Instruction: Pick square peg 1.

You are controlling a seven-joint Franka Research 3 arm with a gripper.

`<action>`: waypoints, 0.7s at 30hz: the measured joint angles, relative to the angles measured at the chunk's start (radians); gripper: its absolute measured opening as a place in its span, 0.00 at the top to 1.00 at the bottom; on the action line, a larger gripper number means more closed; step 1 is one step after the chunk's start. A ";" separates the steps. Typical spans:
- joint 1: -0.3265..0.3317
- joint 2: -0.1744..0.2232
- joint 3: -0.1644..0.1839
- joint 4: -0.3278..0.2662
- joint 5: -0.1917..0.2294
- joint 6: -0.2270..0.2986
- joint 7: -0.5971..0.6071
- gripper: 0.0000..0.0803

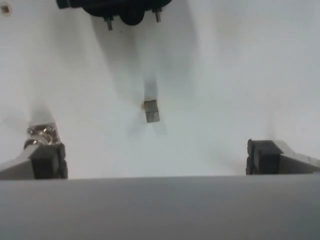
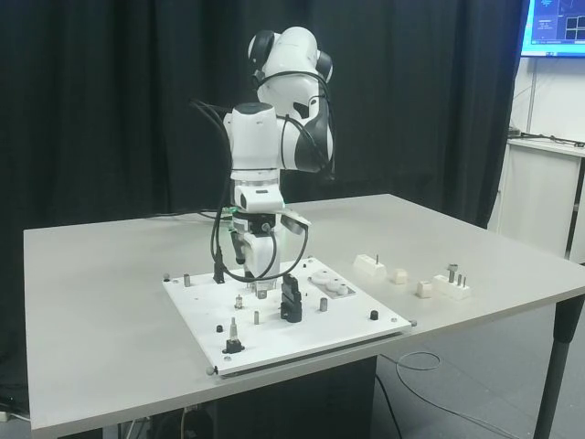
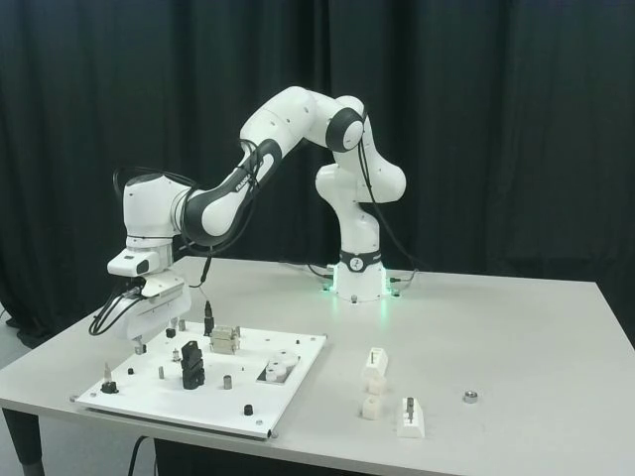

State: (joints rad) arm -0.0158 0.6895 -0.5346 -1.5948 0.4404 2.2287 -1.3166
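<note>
In the wrist view a small grey square peg (image 1: 151, 111) stands upright on the white board (image 1: 225, 75). My gripper (image 1: 155, 159) hangs above the board, open, with the peg lying beyond the line between the two black fingertips (image 1: 262, 157) and nothing held. From the first room view the gripper (image 2: 253, 294) points straight down over the left middle of the board (image 2: 356, 329), just above a short grey peg (image 2: 256, 317). In the second room view the gripper (image 3: 140, 344) hovers over the board's far left part, near a small peg (image 3: 161, 373).
On the board stand a black block (image 2: 291, 300), a black-based post (image 2: 233, 344), other short pegs (image 2: 322, 306) and a white fixture (image 2: 331, 283). A black part with two screws (image 1: 122, 12) lies ahead of the peg. White holders (image 2: 448, 285) sit on the grey table beside the board.
</note>
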 joint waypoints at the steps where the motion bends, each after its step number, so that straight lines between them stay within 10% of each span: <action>1: 0.000 0.000 0.000 0.000 0.000 0.000 0.002 0.00; 21: 0.000 -0.005 -0.013 0.007 -0.003 -0.001 0.168 0.00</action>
State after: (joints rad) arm -0.0158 0.6849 -0.5479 -1.5882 0.4379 2.2281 -1.1482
